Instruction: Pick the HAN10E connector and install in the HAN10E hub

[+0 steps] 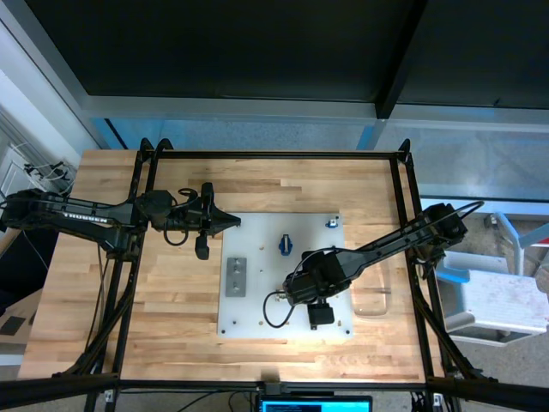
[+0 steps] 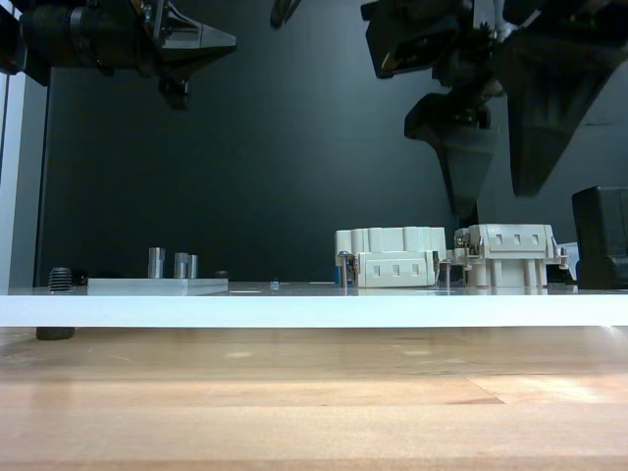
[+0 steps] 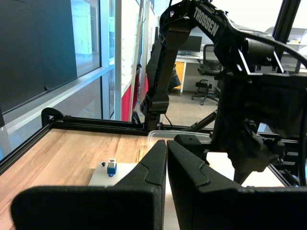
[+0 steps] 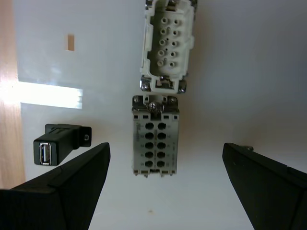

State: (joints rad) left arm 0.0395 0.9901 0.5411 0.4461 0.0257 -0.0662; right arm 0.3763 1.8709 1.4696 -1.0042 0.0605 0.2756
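Over the white board (image 1: 249,322), the right gripper (image 4: 165,151) hangs with jaws spread wide astride the HAN10E connector (image 4: 154,141), apparently not touching it. The connector lies end-to-end with the HAN10E hub (image 4: 165,45), and a black plug (image 4: 60,143) lies beside it. The left gripper (image 1: 233,221), jaws pressed together, hovers well apart.

Both are matte black: the left hand (image 3: 166,146) at the flat white plastic board (image 1: 257,326)'s left edge, the right hand (image 4: 166,158) above it. Honey-striped wooden bench (image 1: 103,283). On white: grey-white rectangular plastic connector (image 4: 154,139), cream-beige rectangular socket hub (image 4: 165,45) with silvery tabs, small blue plastic piece (image 1: 284,245), small black plastic block (image 4: 60,143)
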